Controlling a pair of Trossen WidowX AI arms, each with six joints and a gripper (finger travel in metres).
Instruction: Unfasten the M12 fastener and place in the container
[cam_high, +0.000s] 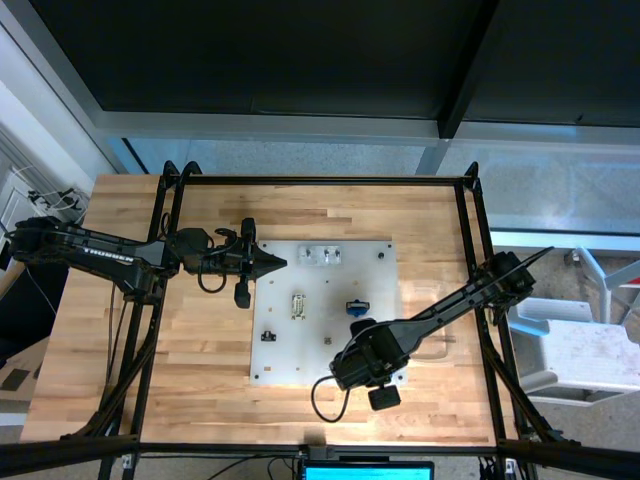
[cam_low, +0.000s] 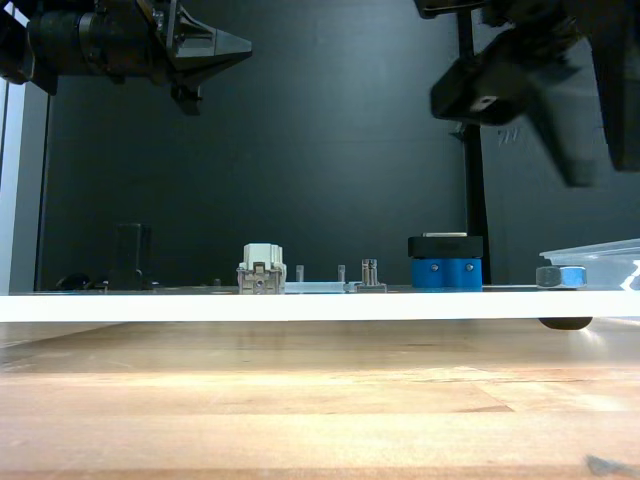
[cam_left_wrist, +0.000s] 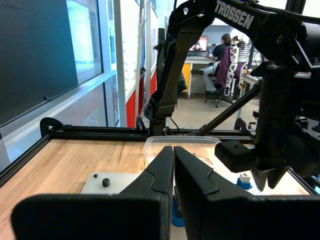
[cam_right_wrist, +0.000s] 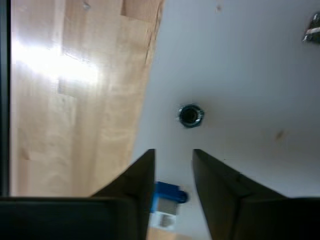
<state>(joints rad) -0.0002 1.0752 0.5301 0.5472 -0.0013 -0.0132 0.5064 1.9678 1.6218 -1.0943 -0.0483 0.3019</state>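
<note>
The M12 fastener (cam_right_wrist: 190, 115) is a small silver nut with a dark centre, standing on the white board (cam_right_wrist: 240, 65). The low view shows it as a short dark stub (cam_low: 548, 276) on its stud, in front of the container. My right gripper (cam_right_wrist: 173, 152) hangs well above it, open, with nothing between its fingers (cam_right_wrist: 145, 172). The right wrist (cam_high: 362, 362) covers the stud in the high view. The container (cam_high: 441, 346) is a clear tray just right of the board, with nothing seen in it. My left gripper (cam_high: 280, 263) is shut and empty, raised over the board's far left edge.
On the board stand a blue connector block (cam_high: 357, 307), a silver-beige connector (cam_high: 297, 305), small silver posts (cam_high: 322, 257) and a black post (cam_high: 380, 253). A small blue part (cam_low: 572, 275) sits beside the stud. A black frame (cam_high: 470, 260) rings the table.
</note>
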